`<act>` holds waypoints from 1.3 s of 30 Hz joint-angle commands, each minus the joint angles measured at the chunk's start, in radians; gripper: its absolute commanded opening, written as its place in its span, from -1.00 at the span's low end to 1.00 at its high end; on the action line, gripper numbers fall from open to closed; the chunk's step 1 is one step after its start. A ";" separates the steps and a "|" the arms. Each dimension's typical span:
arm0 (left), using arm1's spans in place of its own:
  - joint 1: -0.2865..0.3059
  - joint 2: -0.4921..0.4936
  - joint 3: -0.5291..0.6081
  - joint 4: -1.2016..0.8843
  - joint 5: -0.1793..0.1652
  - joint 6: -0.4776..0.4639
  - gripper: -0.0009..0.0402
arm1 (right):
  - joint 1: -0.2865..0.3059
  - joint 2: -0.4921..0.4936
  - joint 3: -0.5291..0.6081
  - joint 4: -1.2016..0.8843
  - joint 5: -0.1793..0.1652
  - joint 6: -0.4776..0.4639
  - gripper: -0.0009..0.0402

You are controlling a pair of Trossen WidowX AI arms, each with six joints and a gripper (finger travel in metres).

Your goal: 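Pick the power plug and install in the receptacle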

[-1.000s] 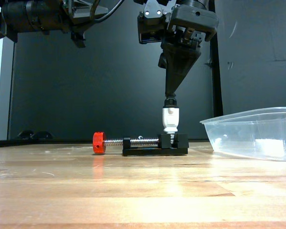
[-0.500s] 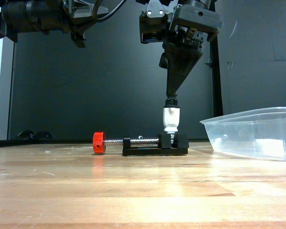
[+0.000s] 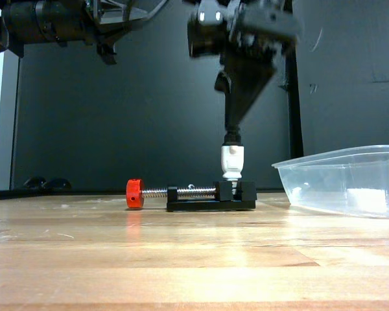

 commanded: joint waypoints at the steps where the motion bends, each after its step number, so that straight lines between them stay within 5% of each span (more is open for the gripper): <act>1: 0.000 0.000 0.000 0.001 0.000 0.000 -0.96 | 0.000 -0.021 0.004 -0.008 0.005 0.001 -0.22; 16: 0.000 0.000 0.000 0.001 0.000 0.000 -0.96 | 0.000 -0.125 0.002 -0.079 0.004 -0.023 -0.06; 21: 0.000 0.000 0.000 -0.009 0.000 0.000 -0.96 | -0.020 -0.223 -0.050 -0.035 0.004 -0.044 -0.28; 29: 0.000 0.000 0.000 -0.022 0.000 0.000 -0.96 | -0.084 -0.452 -0.263 0.200 -0.004 -0.107 -0.99; 39: 0.000 0.000 0.000 -0.022 0.000 0.000 -0.96 | -0.117 -0.653 -0.517 0.680 -0.003 -0.135 -0.95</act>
